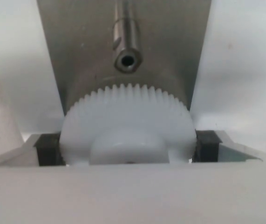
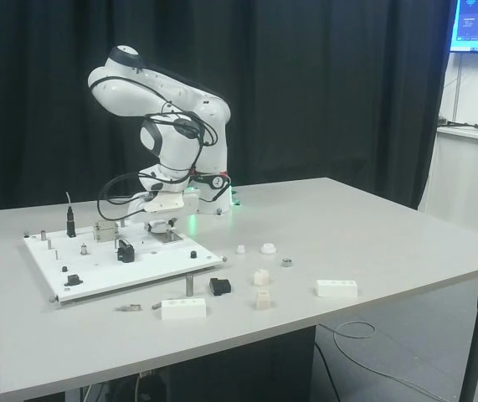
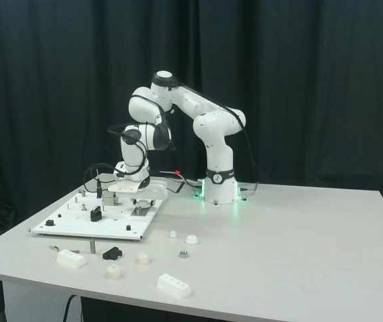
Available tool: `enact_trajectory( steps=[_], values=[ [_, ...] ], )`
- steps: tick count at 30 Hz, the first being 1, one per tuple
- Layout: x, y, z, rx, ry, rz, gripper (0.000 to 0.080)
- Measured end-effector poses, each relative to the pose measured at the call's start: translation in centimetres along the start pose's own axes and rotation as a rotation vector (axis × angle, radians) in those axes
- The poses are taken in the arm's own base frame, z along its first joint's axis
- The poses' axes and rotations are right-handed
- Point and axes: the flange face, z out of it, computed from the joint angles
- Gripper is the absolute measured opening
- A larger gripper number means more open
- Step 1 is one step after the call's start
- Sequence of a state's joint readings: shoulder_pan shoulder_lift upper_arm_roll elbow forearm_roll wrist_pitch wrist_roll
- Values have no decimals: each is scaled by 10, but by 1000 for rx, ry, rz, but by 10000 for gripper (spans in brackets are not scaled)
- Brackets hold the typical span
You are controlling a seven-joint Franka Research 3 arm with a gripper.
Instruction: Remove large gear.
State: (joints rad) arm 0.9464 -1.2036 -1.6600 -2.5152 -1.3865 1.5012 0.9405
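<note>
Clamping the white toothed plastic large gear (image 1: 127, 122) between its black finger pads (image 1: 47, 149), the gripper (image 1: 127, 154) hangs low over the white assembly board (image 2: 151, 268). Just beyond the gear stands a grey metal shaft (image 1: 126, 44) on a grey plate (image 1: 72, 42).

Large toothed plastic gear (image 1: 127, 122): white, plain.
Flat assembly board (image 2: 142, 270): white.
Wide table top (image 3: 298, 241): grey.
Jointed robot arm (image 3: 198, 121): white, black joints.
Hanging curtain (image 2: 322, 84): black.
</note>
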Motion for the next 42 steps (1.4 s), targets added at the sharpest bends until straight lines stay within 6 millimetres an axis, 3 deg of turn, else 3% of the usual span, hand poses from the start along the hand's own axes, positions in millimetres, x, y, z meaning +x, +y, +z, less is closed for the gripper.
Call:
enact_trajectory(
  steps=[28, 42],
  values=[
    [-3, 2, -9, -6, 4, 2, 597],
    [-11, 15, -39, -19, 14, 23, 597]
  ],
)
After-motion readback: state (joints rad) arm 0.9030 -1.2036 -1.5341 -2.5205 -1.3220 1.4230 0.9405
